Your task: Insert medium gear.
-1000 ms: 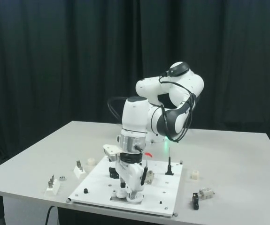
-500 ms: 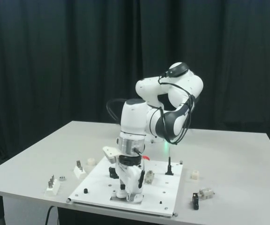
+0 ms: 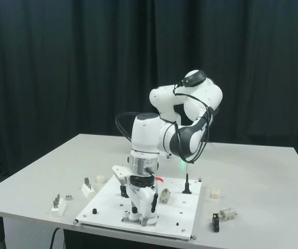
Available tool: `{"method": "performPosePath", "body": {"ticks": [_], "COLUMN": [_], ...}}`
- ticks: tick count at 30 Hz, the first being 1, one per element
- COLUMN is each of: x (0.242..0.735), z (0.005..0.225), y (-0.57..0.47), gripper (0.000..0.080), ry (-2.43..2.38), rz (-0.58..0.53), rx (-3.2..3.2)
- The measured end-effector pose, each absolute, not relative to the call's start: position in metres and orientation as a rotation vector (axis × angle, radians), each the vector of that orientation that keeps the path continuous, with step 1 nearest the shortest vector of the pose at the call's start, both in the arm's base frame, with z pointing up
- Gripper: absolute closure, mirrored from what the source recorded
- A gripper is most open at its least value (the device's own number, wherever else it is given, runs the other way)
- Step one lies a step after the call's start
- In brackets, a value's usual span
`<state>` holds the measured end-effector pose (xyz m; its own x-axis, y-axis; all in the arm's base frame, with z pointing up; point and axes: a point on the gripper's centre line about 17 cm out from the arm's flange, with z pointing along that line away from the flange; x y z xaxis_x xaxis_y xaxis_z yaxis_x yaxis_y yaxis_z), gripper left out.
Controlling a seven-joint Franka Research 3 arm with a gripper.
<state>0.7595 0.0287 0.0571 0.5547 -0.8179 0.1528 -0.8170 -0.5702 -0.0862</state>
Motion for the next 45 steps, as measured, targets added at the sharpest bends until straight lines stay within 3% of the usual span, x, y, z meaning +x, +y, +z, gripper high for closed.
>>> {"method": "performPosePath", "body": {"ticks": [20, 45], "x": [0.763, 0.764], "z": [0.059, 0.084], "y": [0.03, 0.029], "gripper": [0.0003, 0.0003], "ry": [1.439, 1.419], "rz": [-0.283, -0.278], "rx": [-2.774, -2.815]}}
